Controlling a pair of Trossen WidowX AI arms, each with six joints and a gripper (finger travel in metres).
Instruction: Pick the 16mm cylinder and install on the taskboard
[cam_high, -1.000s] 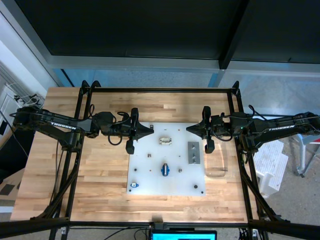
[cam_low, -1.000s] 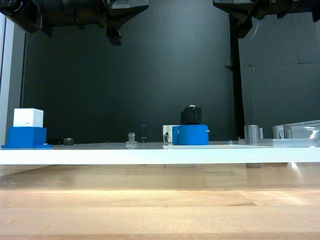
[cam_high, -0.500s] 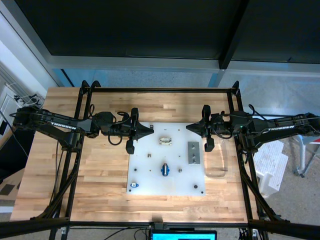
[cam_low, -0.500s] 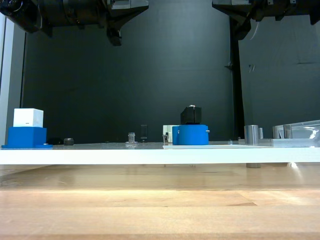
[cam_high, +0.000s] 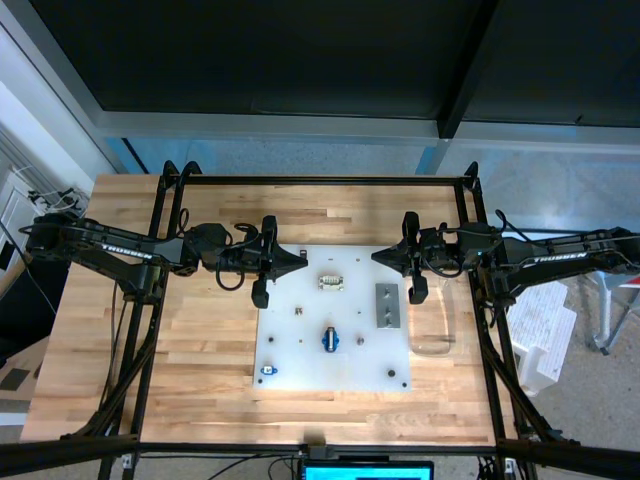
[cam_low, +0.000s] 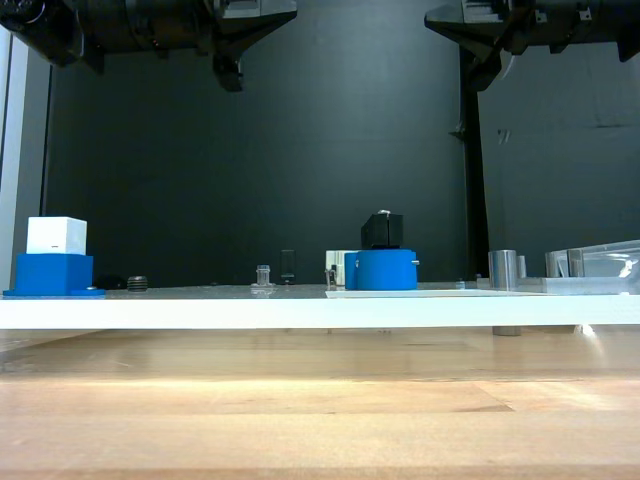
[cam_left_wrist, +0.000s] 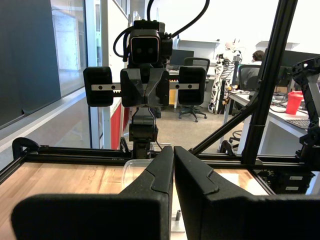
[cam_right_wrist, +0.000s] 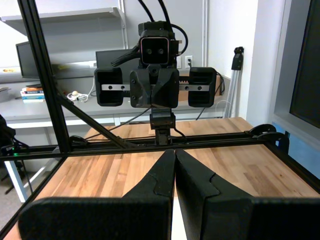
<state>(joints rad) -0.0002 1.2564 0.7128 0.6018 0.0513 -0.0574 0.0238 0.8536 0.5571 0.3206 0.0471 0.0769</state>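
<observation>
Cylinder (cam_high: 360, 338): being judged light, stiff, slippery; best gripped across its sides. Left gripper (cam_high: 303, 262), right gripper (cam_high: 376, 257): being held clenched, empty, above taskboard (cam_high: 300, 360).

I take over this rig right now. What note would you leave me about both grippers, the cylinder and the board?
Left gripper: shut, empty, held high over the far left edge of the taskboard.
Right gripper: shut, empty, held high over its far right part, tip facing the left one.
Things: a small grey peg, probably the 16mm cylinder, stands on the board just right of the blue fitting. Whether it sits in a hole, I cannot tell.
Done: nothing is gripped.
Left: pick the cylinder and install it.
</observation>
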